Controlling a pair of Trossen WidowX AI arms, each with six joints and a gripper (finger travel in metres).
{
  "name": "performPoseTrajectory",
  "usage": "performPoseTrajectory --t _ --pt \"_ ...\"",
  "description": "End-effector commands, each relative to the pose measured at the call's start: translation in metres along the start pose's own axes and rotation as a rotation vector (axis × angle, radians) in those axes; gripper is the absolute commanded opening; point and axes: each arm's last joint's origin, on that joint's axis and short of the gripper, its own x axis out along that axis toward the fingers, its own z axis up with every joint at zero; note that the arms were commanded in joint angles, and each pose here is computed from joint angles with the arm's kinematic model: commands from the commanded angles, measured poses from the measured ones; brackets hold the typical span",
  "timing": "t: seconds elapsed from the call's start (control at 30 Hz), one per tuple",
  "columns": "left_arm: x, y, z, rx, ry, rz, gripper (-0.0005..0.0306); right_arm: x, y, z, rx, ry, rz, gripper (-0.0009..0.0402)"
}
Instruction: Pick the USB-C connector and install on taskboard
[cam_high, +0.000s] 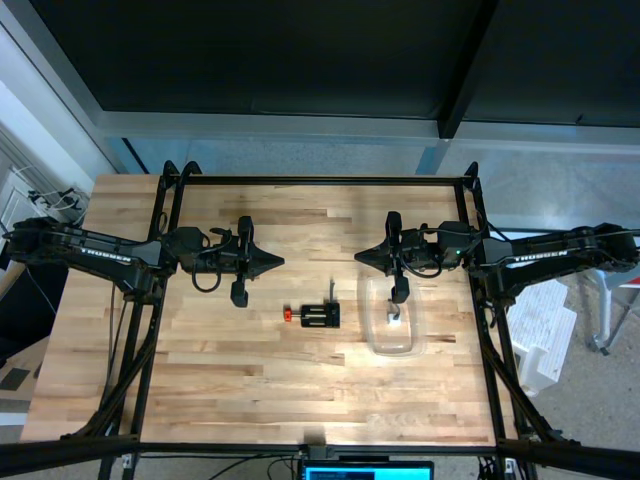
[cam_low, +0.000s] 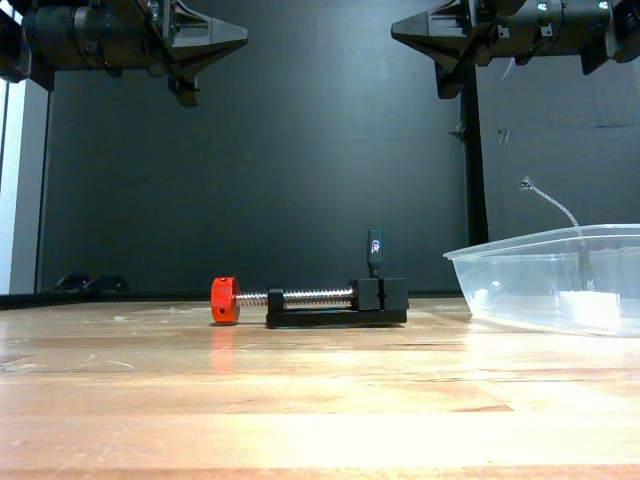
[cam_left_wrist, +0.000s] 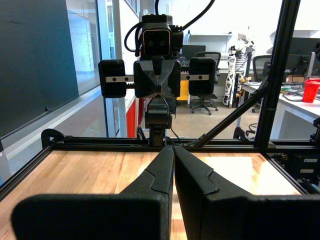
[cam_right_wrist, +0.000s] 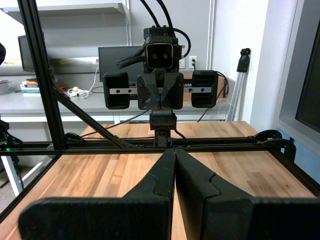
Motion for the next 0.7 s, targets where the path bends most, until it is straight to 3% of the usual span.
performPoseTrajectory --t 0.03,0.7 --pt "0.0000 0.0001 0.0000 0.000 0.000 0.000 0.0000 0.0000 0.0001 0.0001 0.004 0.000 0.001 0.0000" --pt "0.0000 0.0001 0.0000 0.000 0.000 0.000 0.0000 0.0000 0.0003 0.0001 0.021 0.000 0.002 0.0000"
